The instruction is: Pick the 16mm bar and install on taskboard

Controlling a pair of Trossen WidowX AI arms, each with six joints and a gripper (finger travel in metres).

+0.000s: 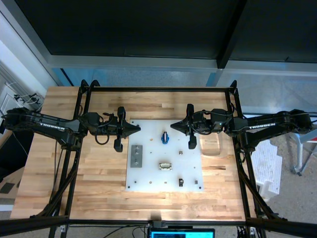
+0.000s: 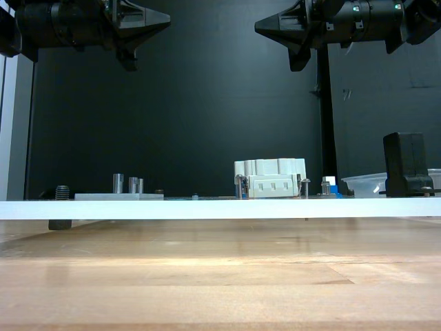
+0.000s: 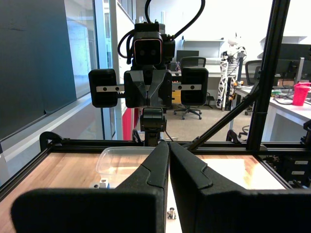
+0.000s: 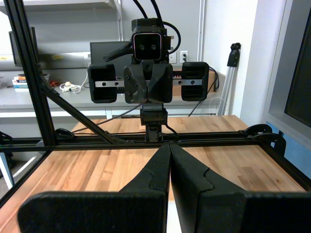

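Note:
The taskboard (image 1: 148, 174) is a white square panel lying mid-table, seen edge-on in the low view as the taskboard (image 2: 207, 208). I cannot make out the 16mm bar in any view. My left gripper (image 1: 137, 128) hangs shut above the board's far left corner, holding nothing. My right gripper (image 1: 173, 126) hangs shut above the far edge, opposite it, also holding nothing. Both tips point at each other, high above the board: left gripper (image 2: 165, 25), right gripper (image 2: 258, 27). The wrist views show the left gripper (image 3: 168, 143) and right gripper (image 4: 170, 144) with fingers pressed together.
On the board stand a grey metal block (image 1: 136, 155) with short pegs (image 2: 118, 183), a blue part (image 1: 165, 137), a silver connector (image 1: 165, 166) and a small black piece (image 1: 182, 182). A clear plastic tray (image 1: 212, 146) lies off the board's right edge. A black frame (image 1: 158, 89) rings the table.

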